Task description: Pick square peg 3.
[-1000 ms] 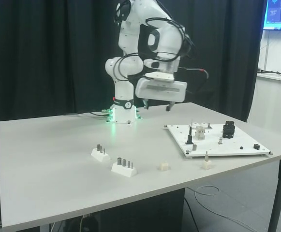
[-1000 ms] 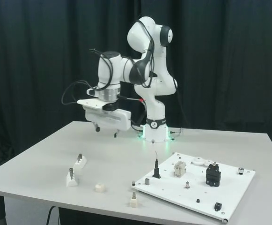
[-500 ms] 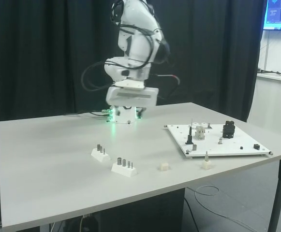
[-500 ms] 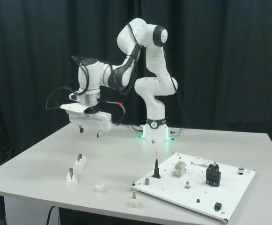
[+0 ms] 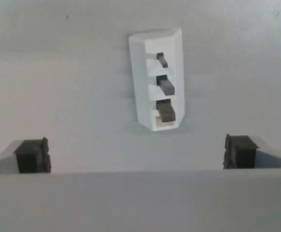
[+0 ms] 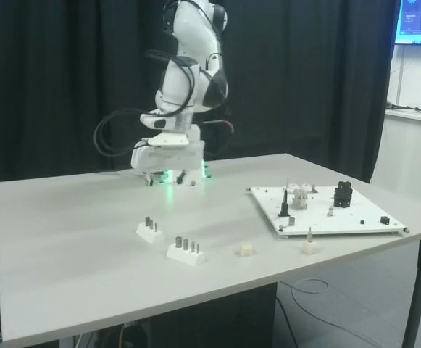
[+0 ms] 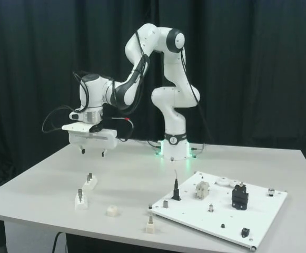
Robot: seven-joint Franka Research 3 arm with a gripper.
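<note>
**Spotter:** Your gripper (image 5: 135, 154) is released, jaws spread wide. Both black fingertips (image 5: 31, 155) are bare and nothing sits between them.

**Caller:** And the height?

**Spotter:** It hangs clear above the grey table (image 6: 72, 239), pointing down and touching nothing. The second room view shows the same: the gripper (image 7: 93, 152) is in the air at the end of the white arm (image 7: 142, 52).

**Caller:** Where's your peg?

**Spotter:** Past the fingertips, the wrist view shows a white peg holder (image 5: 145, 72) lying flat on the table, about midway between them and touching neither. Three black square pegs stand in it in a row: a small peg (image 5: 162, 59), a middle peg (image 5: 167, 85) and a large peg (image 5: 166, 110). No number shows, so I can't tell you which one is square peg 3. All three are seated in the holder.

**Caller:** Room views?

**Spotter:** There are two white holders, a rear holder (image 6: 150, 230) and a front holder (image 6: 185, 252), near each other and towards the table's front edge. I can't tell which of them the wrist camera sees. Your gripper (image 6: 165, 180) is above and behind both, nearer the arm's base.

**Caller:** Further out?

**Spotter:** A small white cube (image 6: 246, 249) sits beside the front holder, then a white block with a pin (image 6: 309, 245). Behind that block lies the white assembly board (image 6: 355, 217) with its fixtures. There's green light at the arm's base (image 7: 158, 153).
</note>
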